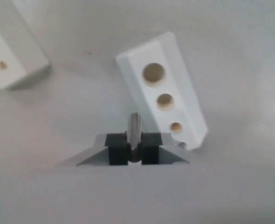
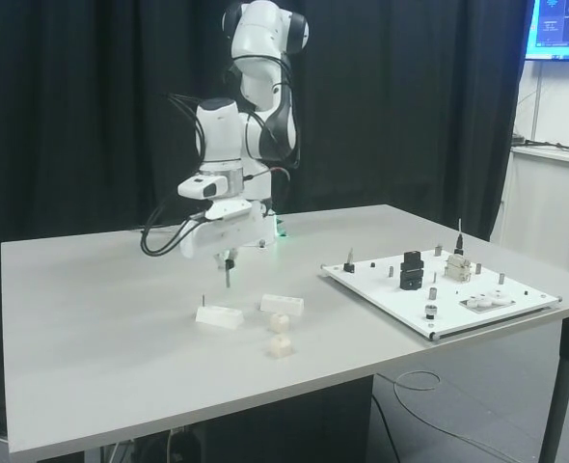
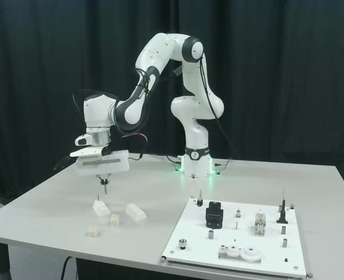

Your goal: Insert round peg 2.

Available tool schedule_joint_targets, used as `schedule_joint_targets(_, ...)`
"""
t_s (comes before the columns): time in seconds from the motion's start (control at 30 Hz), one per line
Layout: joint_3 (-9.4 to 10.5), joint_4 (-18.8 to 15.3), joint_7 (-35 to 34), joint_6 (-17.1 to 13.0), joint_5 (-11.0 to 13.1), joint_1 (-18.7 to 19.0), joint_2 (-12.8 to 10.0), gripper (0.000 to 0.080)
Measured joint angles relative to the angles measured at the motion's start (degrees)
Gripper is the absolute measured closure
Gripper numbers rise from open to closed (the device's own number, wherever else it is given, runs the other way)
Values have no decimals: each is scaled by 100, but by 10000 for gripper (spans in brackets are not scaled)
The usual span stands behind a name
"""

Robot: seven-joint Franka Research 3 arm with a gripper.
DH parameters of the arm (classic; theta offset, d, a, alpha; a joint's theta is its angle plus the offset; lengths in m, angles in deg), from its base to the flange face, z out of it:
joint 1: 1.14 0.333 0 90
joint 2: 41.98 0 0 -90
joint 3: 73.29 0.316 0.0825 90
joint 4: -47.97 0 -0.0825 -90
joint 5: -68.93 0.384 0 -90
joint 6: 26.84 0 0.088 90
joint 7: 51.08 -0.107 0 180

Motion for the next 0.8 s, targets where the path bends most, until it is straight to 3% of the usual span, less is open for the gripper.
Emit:
schedule_joint_targets(0.5, 0, -109, -467, 615, -3, 356, 310, 748)
schedule_joint_targets(0.8, 2, -340, -957, 762, -38, 701, 564, 748)
